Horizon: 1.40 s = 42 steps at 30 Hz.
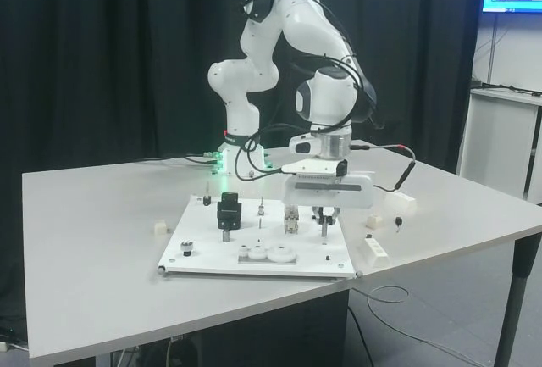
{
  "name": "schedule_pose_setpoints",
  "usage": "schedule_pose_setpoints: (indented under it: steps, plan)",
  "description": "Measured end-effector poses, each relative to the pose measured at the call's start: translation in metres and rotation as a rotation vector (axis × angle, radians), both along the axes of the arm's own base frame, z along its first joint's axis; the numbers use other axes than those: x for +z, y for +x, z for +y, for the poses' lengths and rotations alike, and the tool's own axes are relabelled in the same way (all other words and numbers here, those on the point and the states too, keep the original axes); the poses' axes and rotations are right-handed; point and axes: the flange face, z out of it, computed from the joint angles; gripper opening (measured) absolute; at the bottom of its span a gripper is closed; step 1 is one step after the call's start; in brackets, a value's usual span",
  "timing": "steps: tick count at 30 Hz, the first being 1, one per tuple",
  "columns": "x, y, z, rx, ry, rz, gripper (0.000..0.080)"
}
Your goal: Place round peg 3.
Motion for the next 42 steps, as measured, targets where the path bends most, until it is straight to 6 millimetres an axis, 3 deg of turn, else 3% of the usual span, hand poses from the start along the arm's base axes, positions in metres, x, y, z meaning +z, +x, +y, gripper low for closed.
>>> schedule_pose_setpoints:
  steps: [11,42]
  plan:
    - [0.0085,-0.0005,-0.0004,0.006,0.004,0.0,0.0114]
    - [0.0095,-0.0001,0.0001,0.016,-0.001,0.0,0.0114]
